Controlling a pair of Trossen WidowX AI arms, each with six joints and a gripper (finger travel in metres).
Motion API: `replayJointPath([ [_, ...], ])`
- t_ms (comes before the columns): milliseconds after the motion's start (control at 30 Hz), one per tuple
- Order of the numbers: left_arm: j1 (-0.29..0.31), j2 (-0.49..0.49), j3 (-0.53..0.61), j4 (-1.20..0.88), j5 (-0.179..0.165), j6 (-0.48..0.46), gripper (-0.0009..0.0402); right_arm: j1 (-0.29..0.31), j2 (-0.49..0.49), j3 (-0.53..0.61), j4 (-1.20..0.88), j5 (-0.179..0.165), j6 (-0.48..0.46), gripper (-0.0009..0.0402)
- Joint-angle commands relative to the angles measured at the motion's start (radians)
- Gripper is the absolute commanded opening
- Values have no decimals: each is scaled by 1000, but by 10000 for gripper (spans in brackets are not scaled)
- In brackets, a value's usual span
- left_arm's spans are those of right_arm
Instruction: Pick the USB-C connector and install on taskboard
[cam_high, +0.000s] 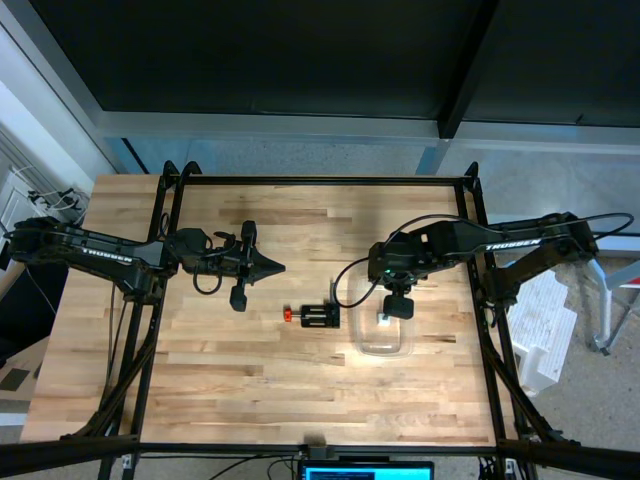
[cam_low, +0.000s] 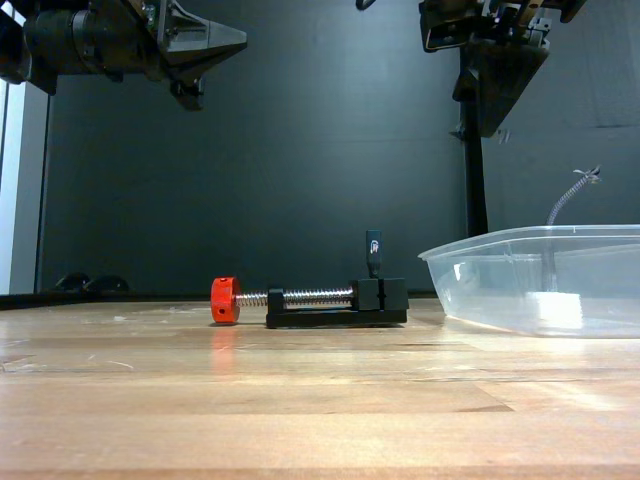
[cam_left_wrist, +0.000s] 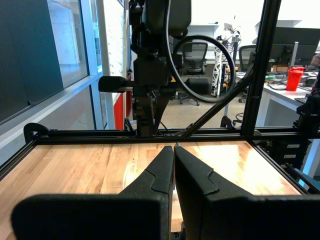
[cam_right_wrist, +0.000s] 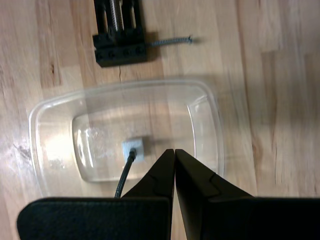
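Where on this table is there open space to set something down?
Bare wood runs along the table's near edge, in front of the taskboard and tray, and along the far edge. Crowded mid-table: right gripper hangs over the tray, left gripper hovers just beyond the taskboard's left end.

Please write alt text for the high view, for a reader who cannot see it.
Seen from above, the right gripper, shut, hangs over a clear tray on a wooden table, with the black taskboard and its orange knob beside the tray. The left gripper, also shut, hovers farther left.
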Motion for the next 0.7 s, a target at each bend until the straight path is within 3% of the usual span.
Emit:
replayJointPath([
  [33, 0, 0, 0, 0, 0, 0, 0, 5, 29, 28, -46, 0, 9, 0],
  [533, 0, 0, 0, 0, 0, 0, 0, 55, 124, 69, -102, 2, 79, 1],
  [700, 0, 0, 0, 0, 0, 0, 0, 80, 155, 68, -103, 2, 105, 25],
])
